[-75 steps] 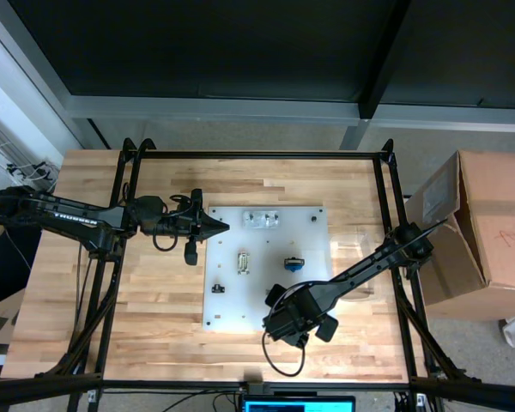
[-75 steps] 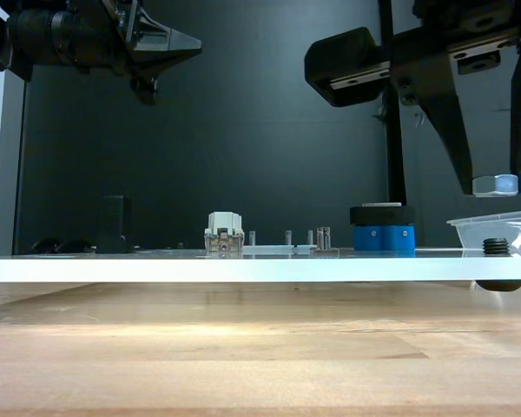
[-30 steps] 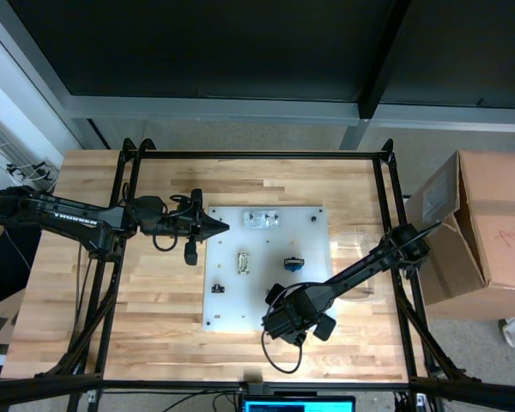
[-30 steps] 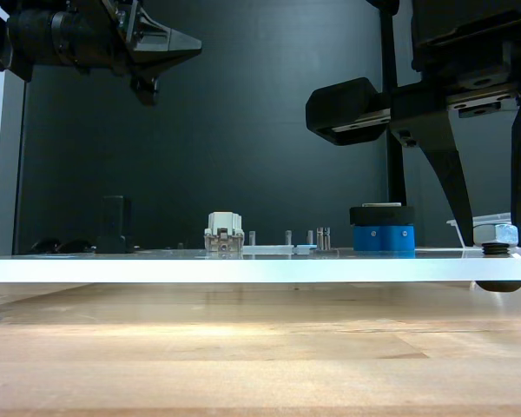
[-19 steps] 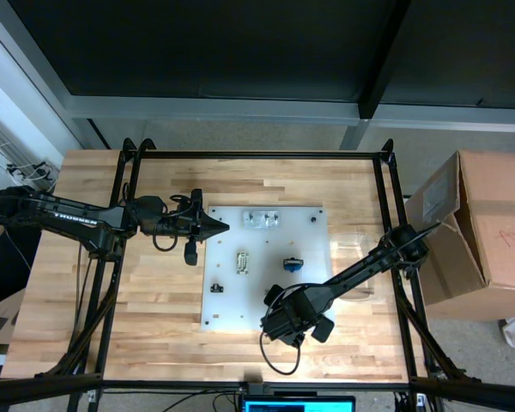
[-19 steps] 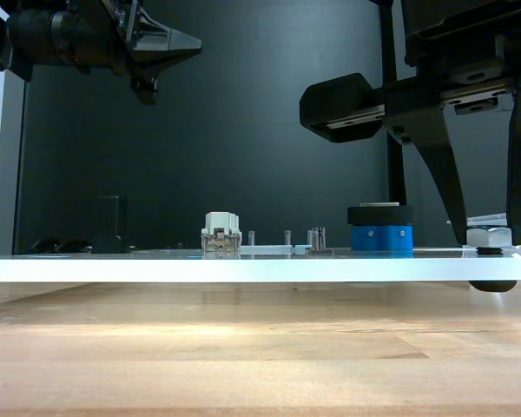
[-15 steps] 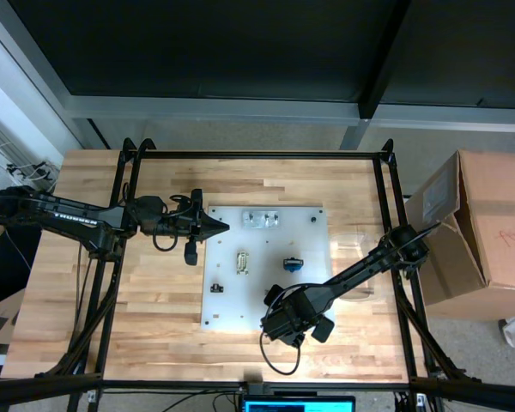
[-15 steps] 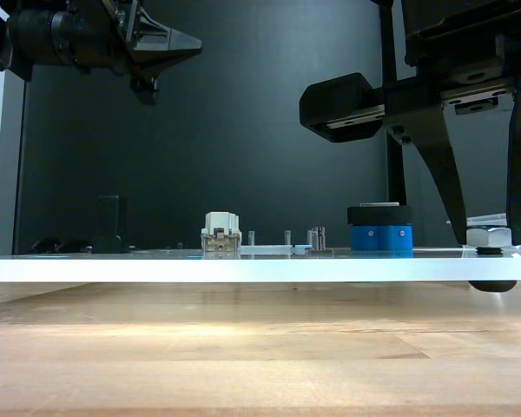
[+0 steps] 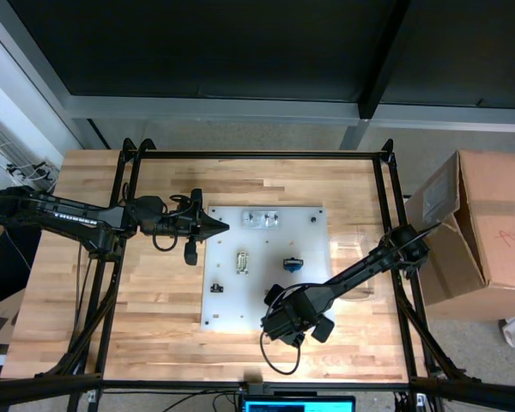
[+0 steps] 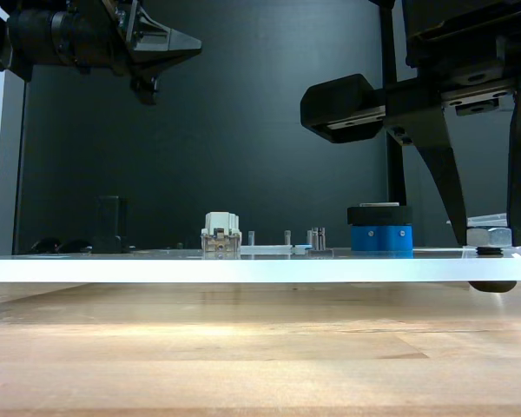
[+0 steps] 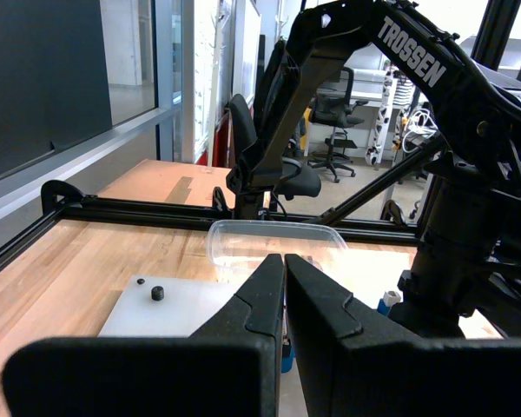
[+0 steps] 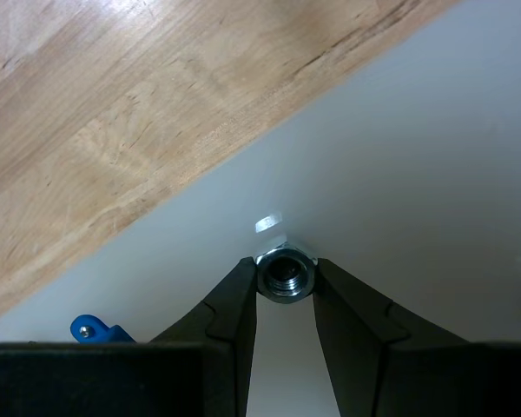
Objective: Pick the M12 nut and place it on its threads and fasten
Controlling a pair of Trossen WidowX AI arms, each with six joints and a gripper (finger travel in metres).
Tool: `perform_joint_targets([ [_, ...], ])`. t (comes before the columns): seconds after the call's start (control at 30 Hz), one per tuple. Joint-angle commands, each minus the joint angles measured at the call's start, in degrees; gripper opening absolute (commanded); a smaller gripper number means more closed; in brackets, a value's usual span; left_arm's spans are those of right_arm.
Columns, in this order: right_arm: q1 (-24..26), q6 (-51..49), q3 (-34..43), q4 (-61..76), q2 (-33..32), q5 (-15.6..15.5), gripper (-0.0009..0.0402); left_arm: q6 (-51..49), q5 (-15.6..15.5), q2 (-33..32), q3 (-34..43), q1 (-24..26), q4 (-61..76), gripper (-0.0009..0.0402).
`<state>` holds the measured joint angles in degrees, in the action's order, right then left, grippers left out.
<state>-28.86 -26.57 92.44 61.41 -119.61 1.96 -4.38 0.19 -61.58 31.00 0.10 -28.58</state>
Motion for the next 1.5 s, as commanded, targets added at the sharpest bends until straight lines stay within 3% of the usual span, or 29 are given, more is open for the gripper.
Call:
perform_joint_targets([
  [0.03, 0.0, 2.3, -0.2, 0.3, -0.1, 0.0, 0.0023, 0.0, 0.0, 0.0, 0.0, 0.0, 0.0, 0.0],
  [1.5, 0.0, 5.6, 1.6, 1.8, -1.0, -0.3, 0.0023, 0.0, 0.0, 0.0, 0.0, 0.0, 0.0, 0.0],
])
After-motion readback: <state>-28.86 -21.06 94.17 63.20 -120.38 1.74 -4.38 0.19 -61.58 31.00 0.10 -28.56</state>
